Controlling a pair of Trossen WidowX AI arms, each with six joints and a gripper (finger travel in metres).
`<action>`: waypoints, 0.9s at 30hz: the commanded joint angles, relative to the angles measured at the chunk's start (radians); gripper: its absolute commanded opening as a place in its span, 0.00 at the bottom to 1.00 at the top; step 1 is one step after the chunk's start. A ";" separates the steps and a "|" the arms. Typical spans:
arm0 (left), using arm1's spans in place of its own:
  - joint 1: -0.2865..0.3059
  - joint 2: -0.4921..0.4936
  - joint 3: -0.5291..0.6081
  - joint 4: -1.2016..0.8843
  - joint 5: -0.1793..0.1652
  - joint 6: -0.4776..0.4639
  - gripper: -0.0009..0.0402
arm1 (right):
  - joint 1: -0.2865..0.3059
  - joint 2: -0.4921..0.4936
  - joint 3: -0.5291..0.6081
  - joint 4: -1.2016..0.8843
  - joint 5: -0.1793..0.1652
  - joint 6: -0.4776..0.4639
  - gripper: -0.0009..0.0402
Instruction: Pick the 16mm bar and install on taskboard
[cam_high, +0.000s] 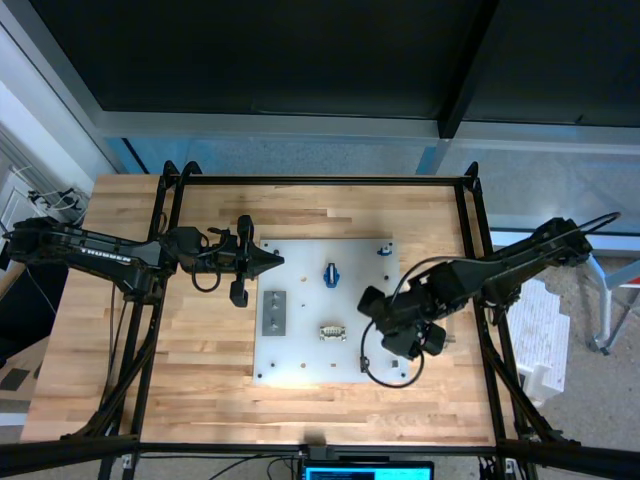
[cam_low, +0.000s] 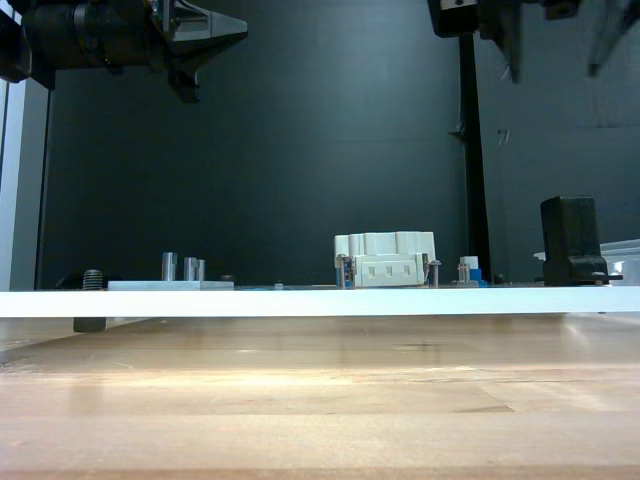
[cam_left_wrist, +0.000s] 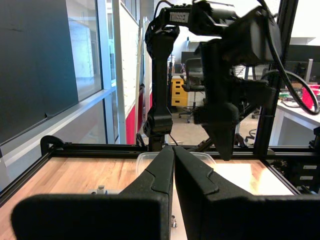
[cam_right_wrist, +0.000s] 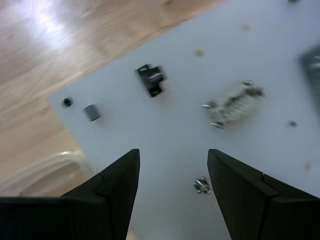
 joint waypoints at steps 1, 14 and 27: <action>0.000 0.000 0.000 0.000 0.000 0.000 0.02 | -0.044 -0.023 -0.009 0.045 0.001 0.047 0.48; 0.000 0.000 0.000 0.000 0.000 0.000 0.02 | -0.166 -0.114 -0.082 0.227 0.039 0.213 0.48; 0.000 0.000 0.000 0.000 0.000 0.000 0.02 | -0.264 -0.200 -0.213 0.533 0.053 0.433 0.46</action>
